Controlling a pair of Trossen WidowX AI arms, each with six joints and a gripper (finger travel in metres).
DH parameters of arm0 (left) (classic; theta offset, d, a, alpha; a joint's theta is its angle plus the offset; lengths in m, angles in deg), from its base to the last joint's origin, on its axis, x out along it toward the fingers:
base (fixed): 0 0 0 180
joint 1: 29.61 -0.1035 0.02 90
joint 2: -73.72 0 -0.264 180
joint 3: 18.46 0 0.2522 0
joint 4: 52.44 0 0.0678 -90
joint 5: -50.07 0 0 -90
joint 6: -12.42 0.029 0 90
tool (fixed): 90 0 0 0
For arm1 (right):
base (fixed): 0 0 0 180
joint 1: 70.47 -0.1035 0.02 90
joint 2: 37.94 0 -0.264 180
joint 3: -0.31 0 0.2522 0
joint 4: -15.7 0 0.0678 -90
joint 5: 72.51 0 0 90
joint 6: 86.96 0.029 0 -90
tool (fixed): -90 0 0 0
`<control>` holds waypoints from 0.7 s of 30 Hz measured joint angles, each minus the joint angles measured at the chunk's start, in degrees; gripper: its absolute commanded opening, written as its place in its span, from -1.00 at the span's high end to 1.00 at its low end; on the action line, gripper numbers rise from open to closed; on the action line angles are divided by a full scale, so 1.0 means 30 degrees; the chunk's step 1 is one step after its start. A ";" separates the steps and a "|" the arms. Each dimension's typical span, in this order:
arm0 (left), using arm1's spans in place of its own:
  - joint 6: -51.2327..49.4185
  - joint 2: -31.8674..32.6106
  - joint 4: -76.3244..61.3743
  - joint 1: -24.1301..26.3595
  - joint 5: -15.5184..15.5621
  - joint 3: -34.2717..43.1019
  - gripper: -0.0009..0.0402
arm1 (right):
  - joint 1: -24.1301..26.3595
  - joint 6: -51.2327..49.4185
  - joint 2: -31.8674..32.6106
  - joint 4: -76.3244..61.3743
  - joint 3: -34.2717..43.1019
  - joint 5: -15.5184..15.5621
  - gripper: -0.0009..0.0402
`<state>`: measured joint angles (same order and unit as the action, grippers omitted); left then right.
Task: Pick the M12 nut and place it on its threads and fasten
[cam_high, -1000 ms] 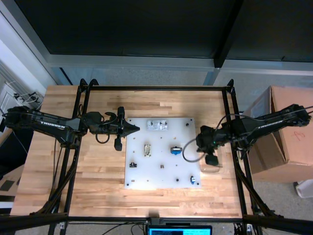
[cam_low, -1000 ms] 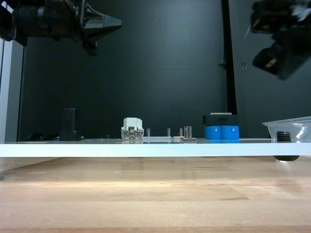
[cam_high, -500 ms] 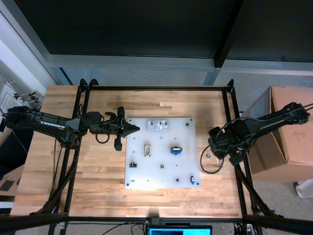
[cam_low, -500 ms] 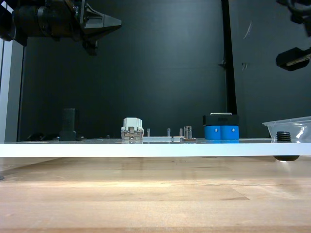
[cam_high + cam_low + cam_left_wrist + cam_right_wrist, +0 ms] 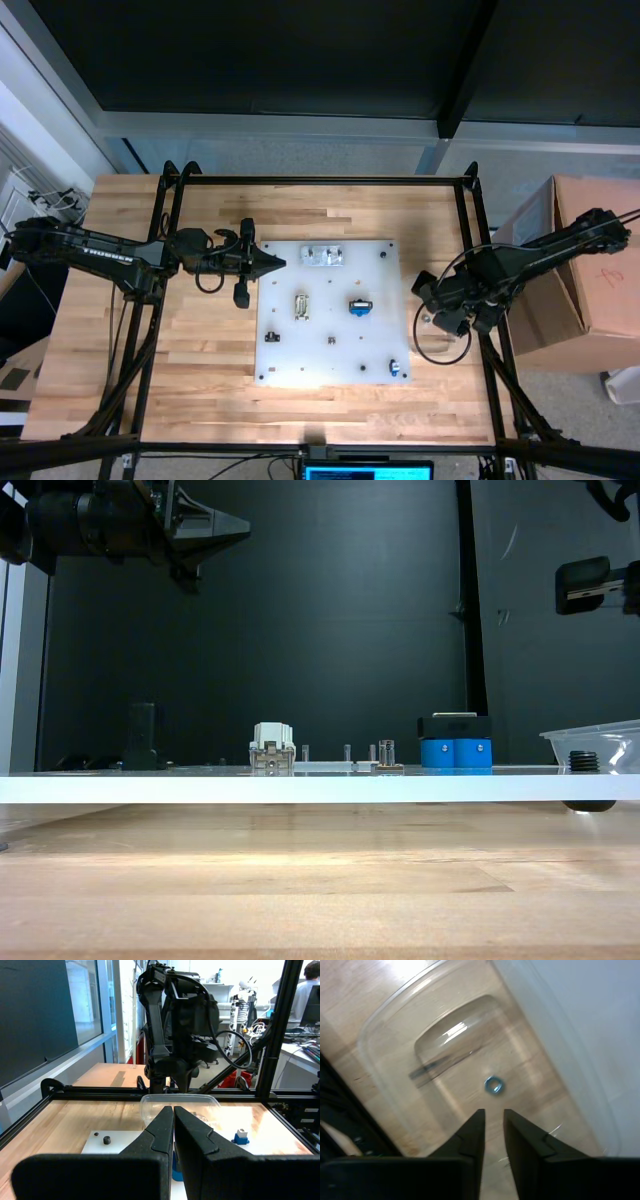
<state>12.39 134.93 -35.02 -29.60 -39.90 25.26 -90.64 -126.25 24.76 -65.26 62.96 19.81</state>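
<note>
Beneath right end effector (image 5: 493, 1113) lies ring-shaped silver nut (image 5: 493, 1085).

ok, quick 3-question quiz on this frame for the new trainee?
1. Where does the M12 nut lie: A loose in the clear tray, B on the wooden table, C in a gripper?
2. True or false: the stud shows bare ribs.
3. Which gripper hangs over the tray, and how do its fingers stand?
Key: 1 A. 2 True. 3 The right gripper, fingers slightly apart; the left gripper, shut, hangs high over the board's far left edge.
</note>
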 measured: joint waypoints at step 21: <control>0.0000 0.0000 0.0007 0.0000 0.0000 0.0000 0.96 | -0.0036 -0.0248 0.2178 0.2382 -0.0619 -0.0415 -0.14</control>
<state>12.39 134.93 -35.00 -29.60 -39.90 25.26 -90.75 -127.00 31.29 -58.12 61.10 18.57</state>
